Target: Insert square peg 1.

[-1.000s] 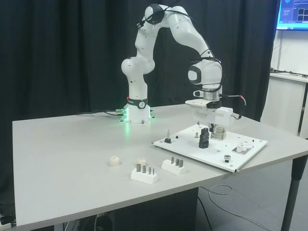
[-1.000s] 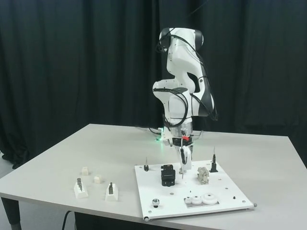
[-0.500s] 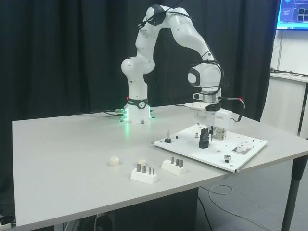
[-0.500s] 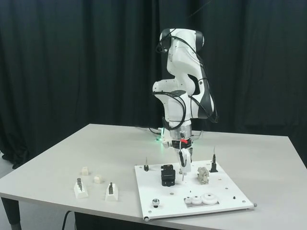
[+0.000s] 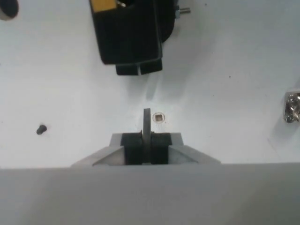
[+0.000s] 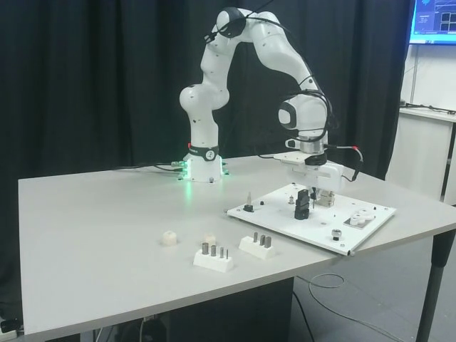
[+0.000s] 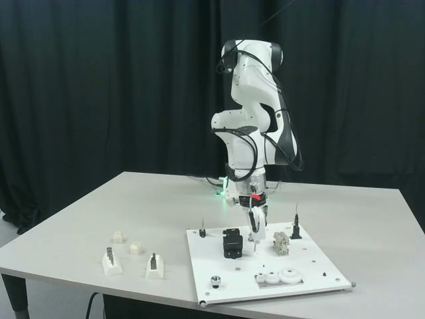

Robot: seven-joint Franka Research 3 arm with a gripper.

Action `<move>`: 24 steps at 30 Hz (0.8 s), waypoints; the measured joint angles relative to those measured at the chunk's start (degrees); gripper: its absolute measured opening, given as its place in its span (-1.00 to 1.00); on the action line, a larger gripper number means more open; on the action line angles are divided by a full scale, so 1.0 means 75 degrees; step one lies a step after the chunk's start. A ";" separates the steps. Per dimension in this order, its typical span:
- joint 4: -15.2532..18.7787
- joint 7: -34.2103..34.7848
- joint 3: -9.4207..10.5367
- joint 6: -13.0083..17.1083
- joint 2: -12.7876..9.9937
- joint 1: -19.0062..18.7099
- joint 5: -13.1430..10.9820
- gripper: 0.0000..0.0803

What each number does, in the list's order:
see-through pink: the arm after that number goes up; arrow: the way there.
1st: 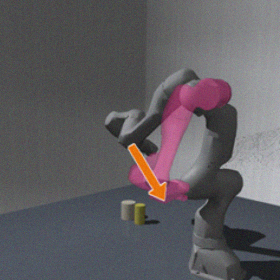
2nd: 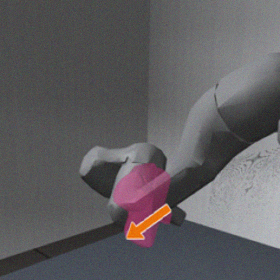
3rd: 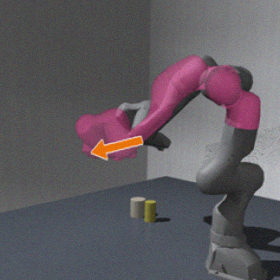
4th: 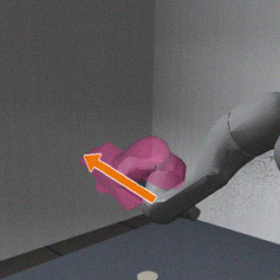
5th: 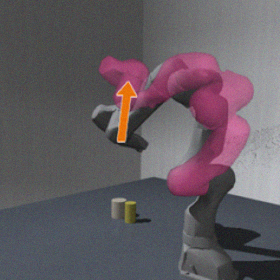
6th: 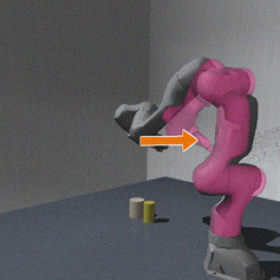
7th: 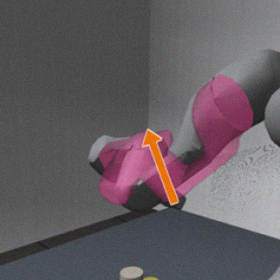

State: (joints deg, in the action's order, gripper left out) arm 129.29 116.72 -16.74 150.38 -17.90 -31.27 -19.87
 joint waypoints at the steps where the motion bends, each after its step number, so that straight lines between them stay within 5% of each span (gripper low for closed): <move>1: 0.0000 0.0000 0.0002 0.0002 -0.0003 0.0000 0.0000 -0.92; 24: 0.0000 -0.0001 0.0089 0.0020 -0.0090 -0.0011 -0.0014 -0.92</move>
State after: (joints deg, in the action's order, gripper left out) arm 129.28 116.71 -16.07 150.53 -18.58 -31.35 -19.98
